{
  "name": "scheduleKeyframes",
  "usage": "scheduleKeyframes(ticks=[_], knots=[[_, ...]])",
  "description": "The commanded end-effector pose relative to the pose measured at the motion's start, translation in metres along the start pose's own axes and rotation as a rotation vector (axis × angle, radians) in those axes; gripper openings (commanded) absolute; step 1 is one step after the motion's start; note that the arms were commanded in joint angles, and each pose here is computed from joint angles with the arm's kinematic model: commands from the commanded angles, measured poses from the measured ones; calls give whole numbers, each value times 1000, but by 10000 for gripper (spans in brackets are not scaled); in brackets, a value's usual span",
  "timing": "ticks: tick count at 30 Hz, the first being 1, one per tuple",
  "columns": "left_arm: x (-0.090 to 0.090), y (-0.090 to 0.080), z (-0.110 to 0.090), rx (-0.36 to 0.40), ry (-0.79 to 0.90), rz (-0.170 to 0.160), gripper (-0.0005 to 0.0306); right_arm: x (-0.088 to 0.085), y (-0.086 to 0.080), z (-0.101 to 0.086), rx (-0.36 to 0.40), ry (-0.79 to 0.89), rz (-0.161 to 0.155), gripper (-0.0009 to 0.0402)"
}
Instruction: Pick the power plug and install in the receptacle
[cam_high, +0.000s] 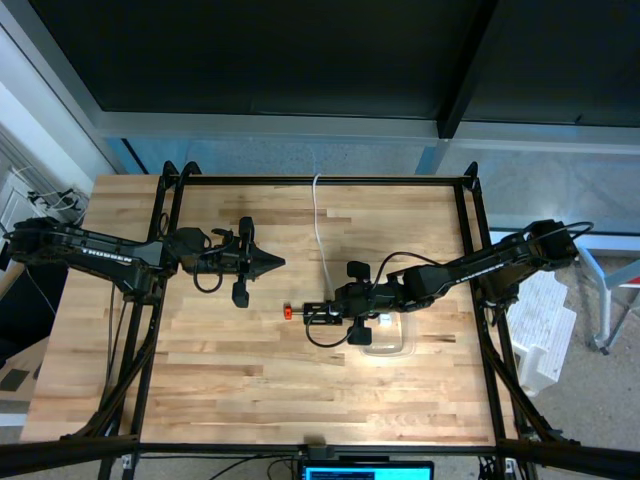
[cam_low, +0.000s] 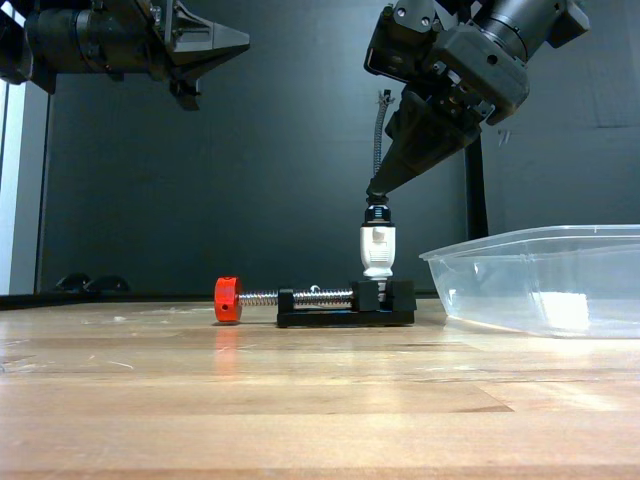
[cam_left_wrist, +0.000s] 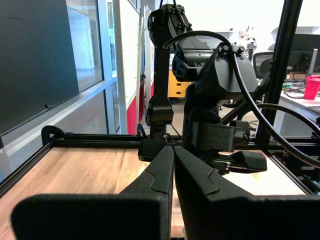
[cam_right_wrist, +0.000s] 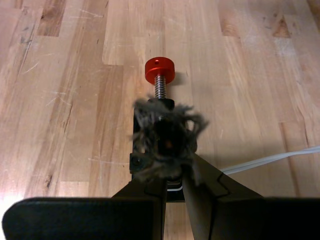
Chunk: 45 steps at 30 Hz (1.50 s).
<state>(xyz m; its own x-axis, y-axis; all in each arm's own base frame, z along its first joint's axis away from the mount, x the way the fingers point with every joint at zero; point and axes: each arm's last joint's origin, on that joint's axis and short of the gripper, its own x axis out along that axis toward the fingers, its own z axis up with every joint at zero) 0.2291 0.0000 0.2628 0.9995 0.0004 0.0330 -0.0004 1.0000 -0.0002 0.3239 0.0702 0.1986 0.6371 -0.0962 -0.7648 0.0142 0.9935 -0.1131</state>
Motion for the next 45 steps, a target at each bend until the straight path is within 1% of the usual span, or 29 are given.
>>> scheduleKeyframes(ticks=[1,12,16,20,25,31,40,43,45], knots=[[0,0,0,0,0,0,0,0,1,1,-1,1,9,10],[0,0,0,0,-1,0,0,-3,0,5,1,-11,9,80],[0,0,0,0,-1,0,0,-6,-1,6,2,-15,2,100],[0,0,0,0,-2,0,0,-11,-2,7,4,-20,3,118],[0,0,0,0,-1,0,0,-23,-5,8,5,-26,4,135],[0,0,0,0,0,0,0,-38,-8,9,10,-44,7,144],[0,0,0,0,-1,0,0,-47,-10,9,9,-44,8,144],[0,0,0,0,0,0,0,-58,-13,10,15,-74,13,135],[0,0,0,0,-1,0,0,-67,-16,12,14,-106,13,122]])
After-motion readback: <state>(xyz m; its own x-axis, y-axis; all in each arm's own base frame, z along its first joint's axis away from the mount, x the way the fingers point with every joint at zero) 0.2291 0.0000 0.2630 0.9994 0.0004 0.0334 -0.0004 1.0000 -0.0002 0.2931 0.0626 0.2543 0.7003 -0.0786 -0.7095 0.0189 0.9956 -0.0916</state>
